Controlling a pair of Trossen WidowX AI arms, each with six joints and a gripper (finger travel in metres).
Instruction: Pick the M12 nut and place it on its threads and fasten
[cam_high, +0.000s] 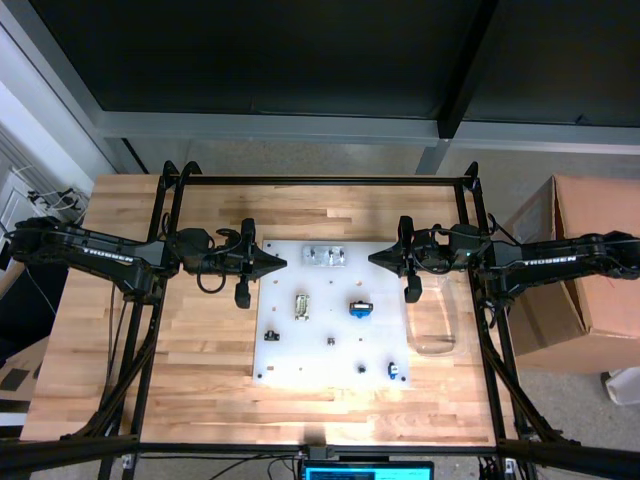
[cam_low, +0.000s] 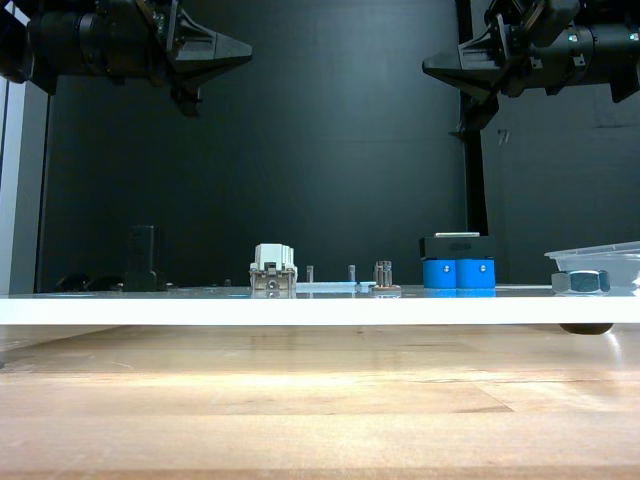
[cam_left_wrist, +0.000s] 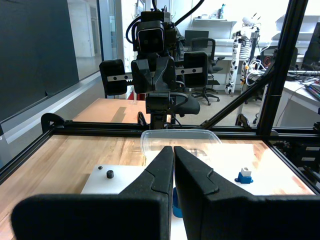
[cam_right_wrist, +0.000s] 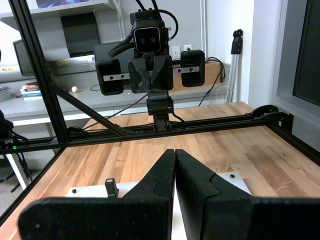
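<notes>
At the board's (cam_high: 300, 362) five o'clock sits the nut (cam_low: 581, 282), whether on its stud unclear; likely slick, best pinched across flats. Left gripper (cam_high: 280, 263) at eleven, right gripper (cam_high: 373, 258) at one, both closed, empty.

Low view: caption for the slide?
Left gripper and right gripper hang shut above the board; M12 nut sits low at its near right, seemingly on its stud, before the tray.

The word "TROSSEN" is printed in white capital letters on the long black link of the left arm (cam_high: 105, 254). The same word is printed on the long black link of the right arm (cam_high: 556, 256). No other text is readable in any view.
</notes>
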